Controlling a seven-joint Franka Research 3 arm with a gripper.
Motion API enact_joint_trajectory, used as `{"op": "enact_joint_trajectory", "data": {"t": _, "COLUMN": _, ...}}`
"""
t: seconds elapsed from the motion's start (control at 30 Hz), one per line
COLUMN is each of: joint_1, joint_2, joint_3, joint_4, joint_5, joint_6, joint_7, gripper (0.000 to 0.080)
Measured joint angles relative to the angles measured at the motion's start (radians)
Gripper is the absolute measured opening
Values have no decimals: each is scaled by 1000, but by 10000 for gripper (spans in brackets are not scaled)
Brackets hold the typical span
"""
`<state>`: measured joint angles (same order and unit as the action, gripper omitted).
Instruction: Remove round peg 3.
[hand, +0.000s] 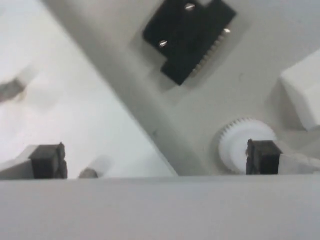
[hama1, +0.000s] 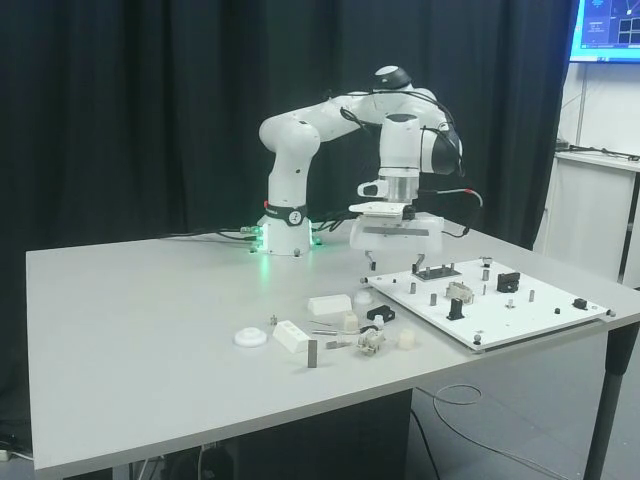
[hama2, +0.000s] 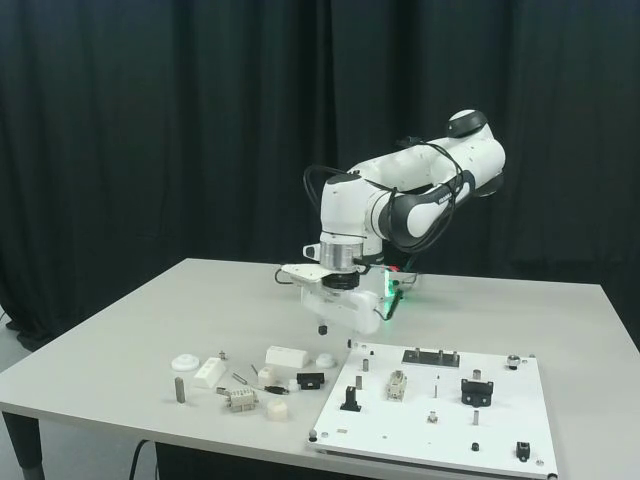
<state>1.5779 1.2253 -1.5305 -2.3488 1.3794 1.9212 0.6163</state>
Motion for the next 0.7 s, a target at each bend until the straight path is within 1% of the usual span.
{"op": "enact_joint_trajectory", "data": {"t": 0.2, "joint_1": 1, "joint_2": 0, "joint_3": 0, "joint_4": 11, "joint_5": -10, "joint_6": -24, "joint_7": -160, "gripper": 800}}
{"op": "enact_joint_trajectory", "data": {"t": 0.37, "joint_1": 0, "joint_2": 0, "joint_3": 5, "joint_4": 20, "joint_5": -10, "joint_6": -38, "joint_7": -309, "gripper": 800}}
{"op": "enact_joint_trajectory", "data": {"t": 0.53, "joint_1": -5, "joint_2": 0, "joint_3": 21, "joint_4": 34, "joint_5": -5, "joint_6": -40, "joint_7": -394, "gripper": 800}}
{"op": "enact_joint_trajectory", "data": {"t": 0.7, "joint_1": -10, "joint_2": 0, "joint_3": 48, "joint_4": 51, "joint_5": 8, "joint_6": -31, "joint_7": -466, "gripper": 800}}
